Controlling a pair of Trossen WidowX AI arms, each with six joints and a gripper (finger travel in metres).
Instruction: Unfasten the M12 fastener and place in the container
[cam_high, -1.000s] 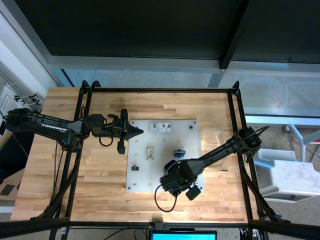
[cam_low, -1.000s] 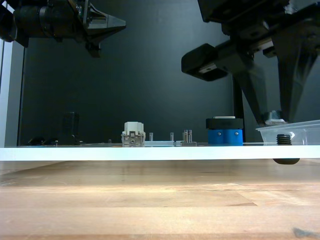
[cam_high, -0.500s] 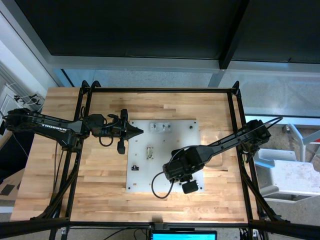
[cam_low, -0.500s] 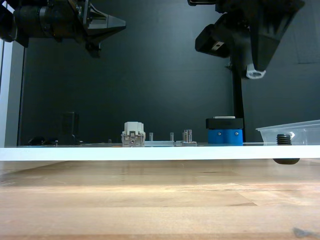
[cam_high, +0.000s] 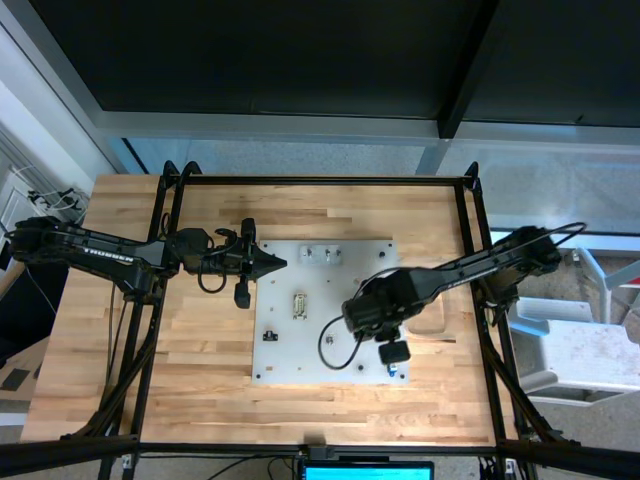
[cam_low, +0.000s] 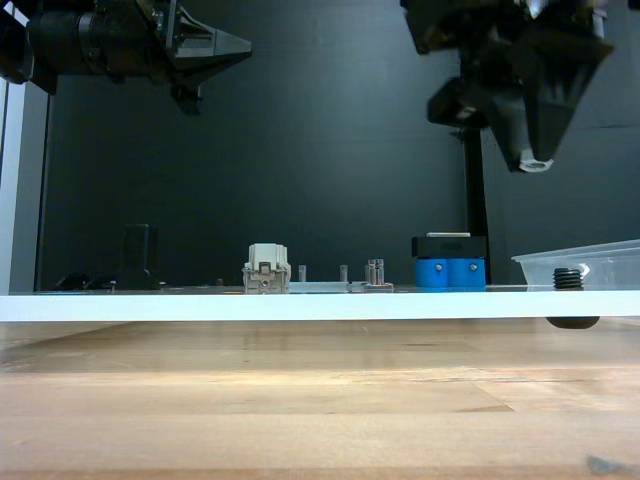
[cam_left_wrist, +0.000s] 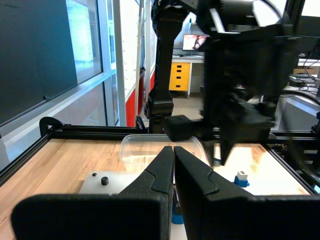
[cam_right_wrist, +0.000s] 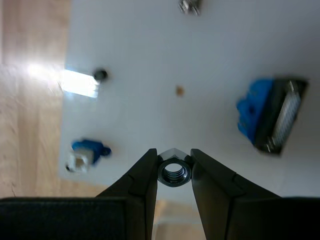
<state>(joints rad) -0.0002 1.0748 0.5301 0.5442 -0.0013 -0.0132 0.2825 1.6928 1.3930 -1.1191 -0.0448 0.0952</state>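
The small silver nut (cam_right_wrist: 174, 173) sits between the fingers of my right gripper (cam_right_wrist: 173, 156), which is shut on it. In the low view that nut (cam_low: 535, 162) hangs high above the board under the right gripper (cam_low: 533, 156). The black stud (cam_low: 568, 279) stands bare, its ribs showing. From above, the right gripper (cam_high: 374, 314) hovers over the white board (cam_high: 300, 350), just left of the clear container (cam_high: 437, 322). Nothing shows inside the container (cam_low: 592, 261). My left gripper (cam_high: 272, 263) is shut and empty, raised over the board's far left edge.
A blue connector block (cam_low: 449, 272) and a grey connector (cam_low: 266, 270) stand on the board, with small silver posts between them. A small blue and white part (cam_high: 393, 372) sits at the board's near right corner. Black frame rails border the table.
The right gripper lifted the nut up off the stud area, then carried it farther back and to the right over the board. The left arm has not moved.
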